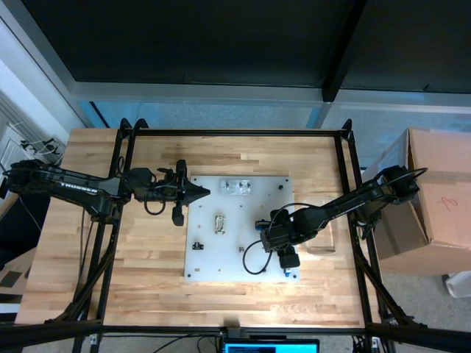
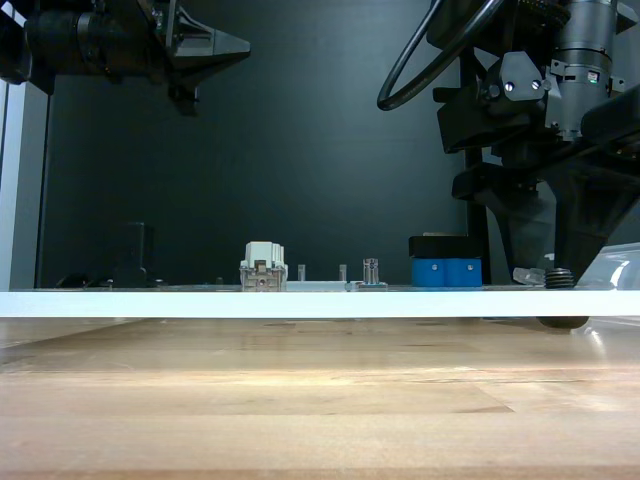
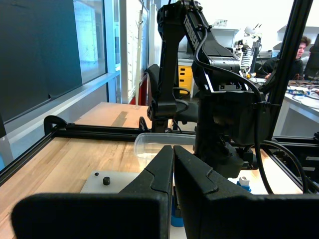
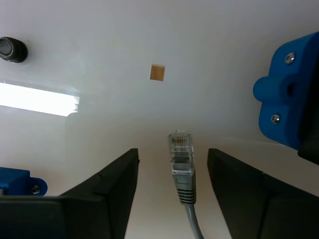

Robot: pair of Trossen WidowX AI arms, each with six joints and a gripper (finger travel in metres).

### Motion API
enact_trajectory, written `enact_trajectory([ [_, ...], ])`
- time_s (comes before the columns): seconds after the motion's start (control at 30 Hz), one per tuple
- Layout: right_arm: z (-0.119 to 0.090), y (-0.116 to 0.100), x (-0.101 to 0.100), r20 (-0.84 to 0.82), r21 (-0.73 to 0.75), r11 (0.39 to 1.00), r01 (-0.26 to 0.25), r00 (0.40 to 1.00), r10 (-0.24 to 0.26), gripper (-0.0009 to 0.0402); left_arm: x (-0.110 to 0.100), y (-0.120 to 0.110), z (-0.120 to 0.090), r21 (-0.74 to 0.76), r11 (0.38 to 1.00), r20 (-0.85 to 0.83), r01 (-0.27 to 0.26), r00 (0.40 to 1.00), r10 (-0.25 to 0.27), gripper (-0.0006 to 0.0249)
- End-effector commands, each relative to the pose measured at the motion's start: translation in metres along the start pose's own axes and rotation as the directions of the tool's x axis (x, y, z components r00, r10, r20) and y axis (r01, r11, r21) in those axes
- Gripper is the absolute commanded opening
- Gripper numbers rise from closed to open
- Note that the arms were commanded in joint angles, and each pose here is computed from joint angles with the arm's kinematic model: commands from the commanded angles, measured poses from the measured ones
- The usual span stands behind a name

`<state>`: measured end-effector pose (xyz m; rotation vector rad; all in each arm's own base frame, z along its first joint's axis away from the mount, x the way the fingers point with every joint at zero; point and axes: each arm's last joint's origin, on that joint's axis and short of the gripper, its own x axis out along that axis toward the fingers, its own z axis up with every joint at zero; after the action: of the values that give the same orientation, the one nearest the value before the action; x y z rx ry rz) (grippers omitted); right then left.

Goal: Remove the RJ45 connector from the taskboard and place in the container

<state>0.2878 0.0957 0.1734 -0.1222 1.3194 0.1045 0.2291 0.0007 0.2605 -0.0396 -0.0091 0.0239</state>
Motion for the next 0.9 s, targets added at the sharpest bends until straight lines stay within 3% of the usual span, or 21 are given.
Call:
enact_trajectory([
  [0.03, 0.0, -0.001, 0.0, -0.001, 0.002, 1.0, 0.006, 1.0, -0.006, 0.0152, 0.0, 0.0, 0.0, 0.0, 1.0, 0.0, 0.0, 1.0, 0.0, 0.0],
  [0.47, -0.001, -0.001, 0.0, -0.008, 0.004, 1.0, 0.007, 1.0, -0.007, 0.0002, 0.0, 0.0, 0.0, 0.0, 1.0, 0.0, 0.0, 1.0, 0.0, 0.0],
  [0.9, -0.001, -0.002, -0.016, 0.025, 0.034, 0.999, 0.001, 1.0, -0.002, 0.0002, 0.0, 0.0, 0.0, 0.0, 1.0, 0.0, 0.0, 1.0, 0.0, 0.0],
])
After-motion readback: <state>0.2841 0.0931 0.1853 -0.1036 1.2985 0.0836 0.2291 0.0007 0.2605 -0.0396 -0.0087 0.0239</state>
